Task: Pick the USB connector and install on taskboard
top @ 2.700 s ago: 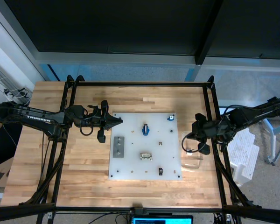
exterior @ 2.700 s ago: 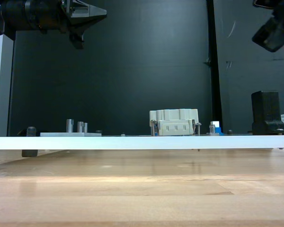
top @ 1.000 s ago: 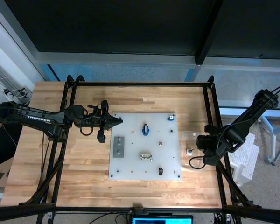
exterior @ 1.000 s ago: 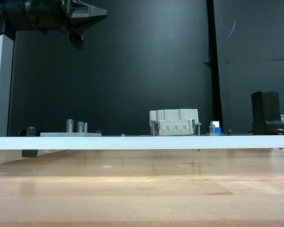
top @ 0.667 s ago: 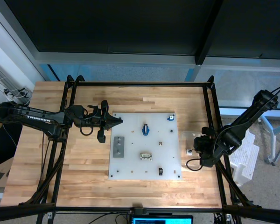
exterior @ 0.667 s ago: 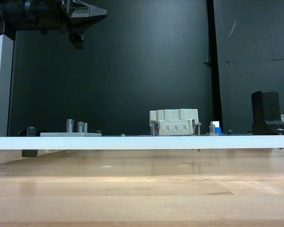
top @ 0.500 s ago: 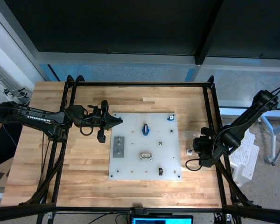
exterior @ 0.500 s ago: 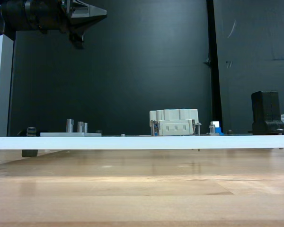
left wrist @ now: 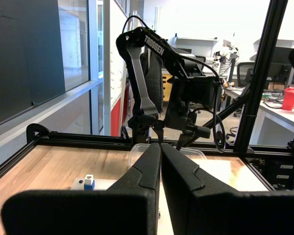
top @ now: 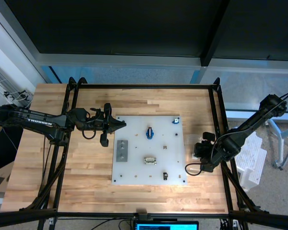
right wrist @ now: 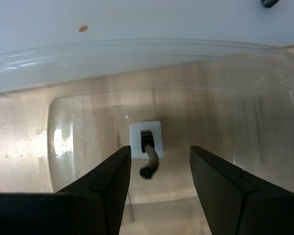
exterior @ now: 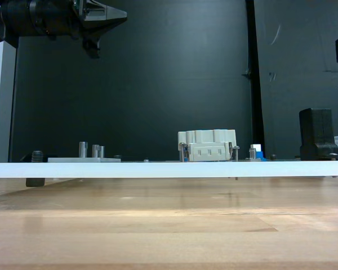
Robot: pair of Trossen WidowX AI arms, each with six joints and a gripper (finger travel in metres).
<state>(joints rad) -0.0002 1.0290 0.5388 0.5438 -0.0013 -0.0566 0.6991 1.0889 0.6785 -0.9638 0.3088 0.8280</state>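
Hovering spread over USB connector (right wrist: 150,158) and adjoining cube (right wrist: 136,131), right end effector (right wrist: 159,151) may grab cube; left end effector (top: 120,124) together, above taskboard (top: 134,139) edge.

The USB connector (right wrist: 150,157), a tiny black curved plug, is seen lying in the clear plastic tray (right wrist: 245,98), touching a small white cube (right wrist: 137,134), just right of the taskboard (top: 134,132). The taskboard, a flat white square plate, is laid mid-table. The right gripper (right wrist: 159,152) is held spread above the connector. The left gripper (top: 121,124), fingers pressed together, is held above the board's far left edge.
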